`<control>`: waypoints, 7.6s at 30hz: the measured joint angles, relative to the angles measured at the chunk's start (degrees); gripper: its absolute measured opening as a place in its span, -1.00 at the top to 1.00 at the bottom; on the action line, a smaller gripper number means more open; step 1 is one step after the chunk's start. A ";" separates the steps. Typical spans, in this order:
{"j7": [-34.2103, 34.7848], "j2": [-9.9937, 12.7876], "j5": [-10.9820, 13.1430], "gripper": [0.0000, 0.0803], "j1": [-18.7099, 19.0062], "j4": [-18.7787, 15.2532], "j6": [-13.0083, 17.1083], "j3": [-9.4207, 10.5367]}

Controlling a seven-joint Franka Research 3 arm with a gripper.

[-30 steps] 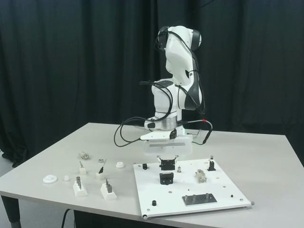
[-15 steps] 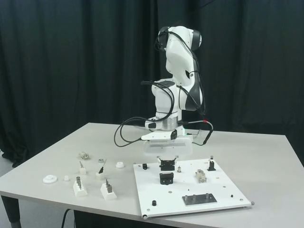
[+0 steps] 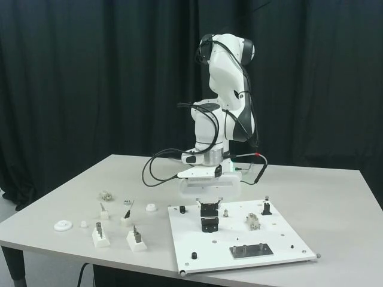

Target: Insert D-SUB.

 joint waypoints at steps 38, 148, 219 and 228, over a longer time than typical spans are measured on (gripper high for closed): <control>-5.72 1.10 0.38 0.04 -0.54 1.33 -0.99 0.36; -2.90 1.69 -1.66 0.04 -1.22 2.48 -2.21 1.32; -3.57 1.28 -1.92 0.04 -2.40 2.19 -1.66 3.01; -4.78 1.27 -1.97 0.04 -2.42 2.19 -1.68 3.03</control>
